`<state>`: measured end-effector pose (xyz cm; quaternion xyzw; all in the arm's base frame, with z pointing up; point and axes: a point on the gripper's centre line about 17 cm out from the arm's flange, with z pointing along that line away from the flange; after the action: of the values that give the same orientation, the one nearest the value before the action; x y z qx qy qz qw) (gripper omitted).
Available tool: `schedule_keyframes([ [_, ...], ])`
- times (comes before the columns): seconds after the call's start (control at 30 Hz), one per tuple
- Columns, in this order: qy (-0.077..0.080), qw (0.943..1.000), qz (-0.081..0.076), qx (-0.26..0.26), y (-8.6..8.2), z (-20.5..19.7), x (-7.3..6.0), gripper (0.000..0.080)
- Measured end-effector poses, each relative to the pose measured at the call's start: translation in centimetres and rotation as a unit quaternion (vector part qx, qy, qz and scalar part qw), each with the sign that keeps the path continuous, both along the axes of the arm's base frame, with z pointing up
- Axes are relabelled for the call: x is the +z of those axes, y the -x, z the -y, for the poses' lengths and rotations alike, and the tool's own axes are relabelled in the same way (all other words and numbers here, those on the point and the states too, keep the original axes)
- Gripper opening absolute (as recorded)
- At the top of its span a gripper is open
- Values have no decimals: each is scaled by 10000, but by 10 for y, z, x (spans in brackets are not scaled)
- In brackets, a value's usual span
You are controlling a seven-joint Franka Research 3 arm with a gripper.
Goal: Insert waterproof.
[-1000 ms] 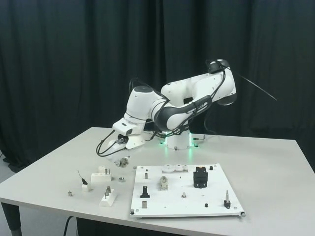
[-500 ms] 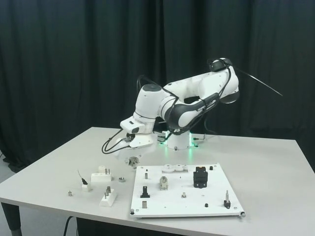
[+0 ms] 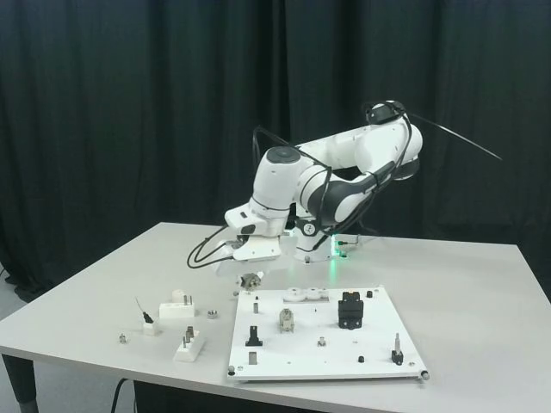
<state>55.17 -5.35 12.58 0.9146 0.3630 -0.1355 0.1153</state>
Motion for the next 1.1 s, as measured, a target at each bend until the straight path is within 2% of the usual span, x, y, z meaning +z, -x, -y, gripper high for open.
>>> schedule_keyframes([
  [0.23, 87, 9985, 31, -535, -4, -18, 5, 317],
  [0.37, 84, 9965, 39, -833, -5, -28, 7, 317],
  [0.6, 1, 9928, -54, -1194, -5, -44, 11, 317],
  [0.83, -177, 9893, -183, -1439, -10, -59, 13, 317],
  [1.1, -241, 9855, -209, -1666, -21, -69, 12, 317],
])
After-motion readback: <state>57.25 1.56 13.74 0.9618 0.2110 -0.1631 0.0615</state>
